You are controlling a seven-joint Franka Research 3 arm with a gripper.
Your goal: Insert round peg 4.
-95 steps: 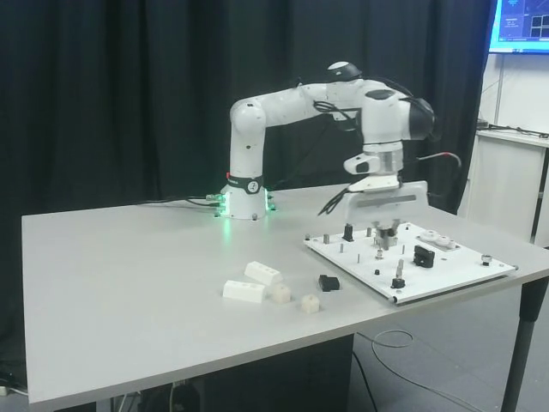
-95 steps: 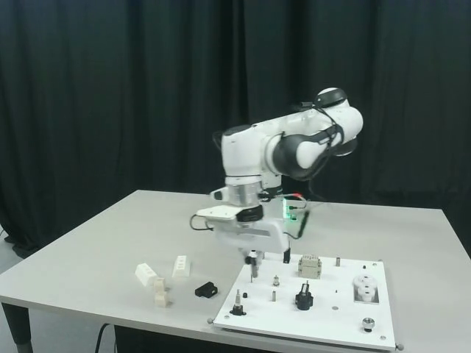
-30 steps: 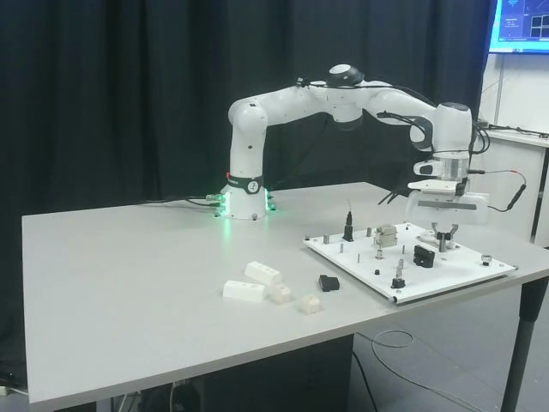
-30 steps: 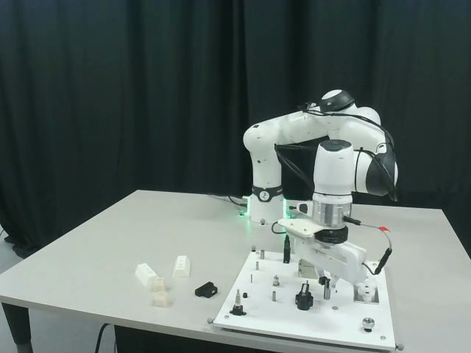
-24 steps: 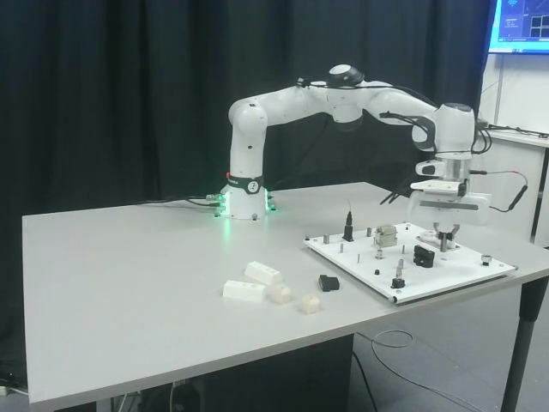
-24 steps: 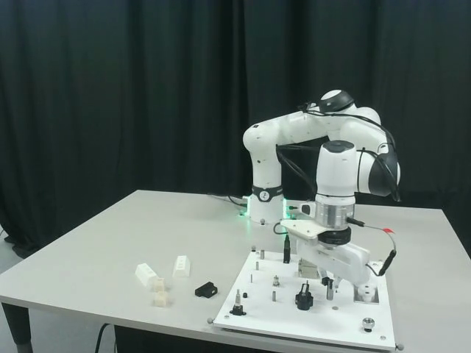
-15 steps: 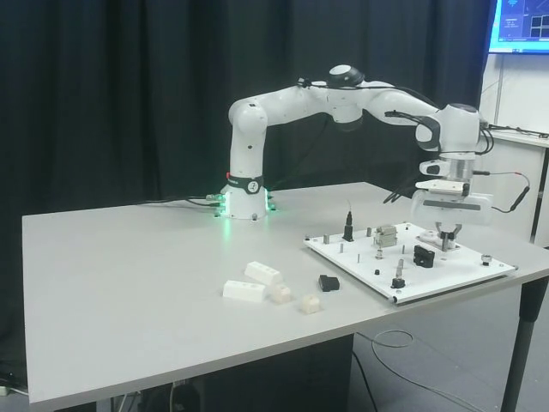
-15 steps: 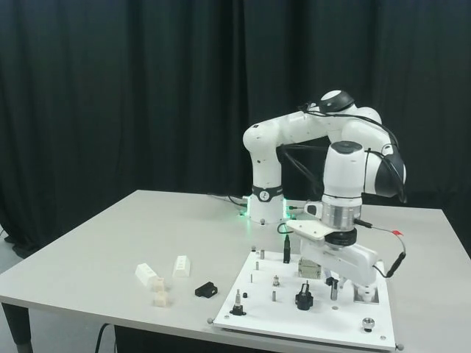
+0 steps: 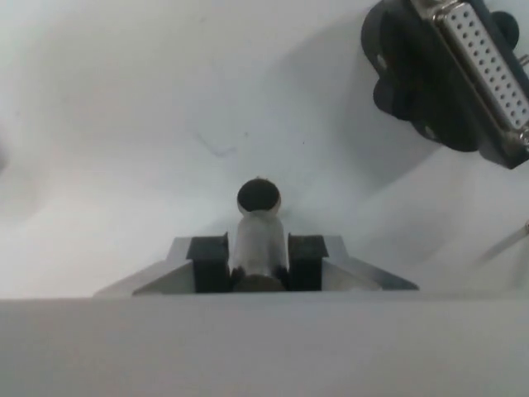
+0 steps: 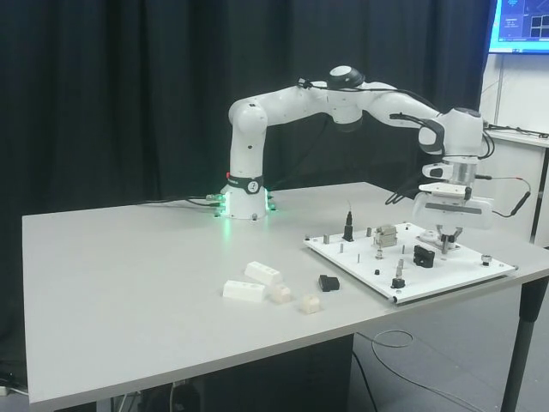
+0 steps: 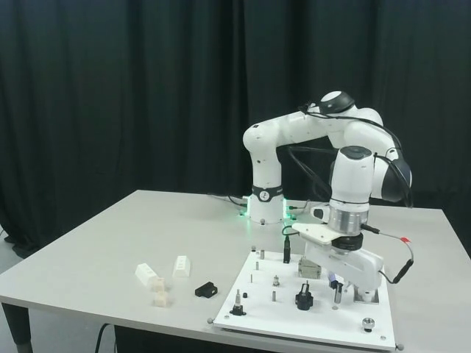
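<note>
Arm stretched out — claw [image 9: 259, 263] pinching round peg [image 9: 258, 244] (upright) above hole [image 9: 259, 197].

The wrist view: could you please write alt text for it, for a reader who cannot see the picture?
The hand holds a grey round peg between its two black fingertips, just above a dark round hole in the white board. A black multi-pin connector sits on the board toward one corner.

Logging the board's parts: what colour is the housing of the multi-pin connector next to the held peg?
Black, around a grey pin face; the multi-pin connector shows best in the wrist view, beside the peg.
</note>
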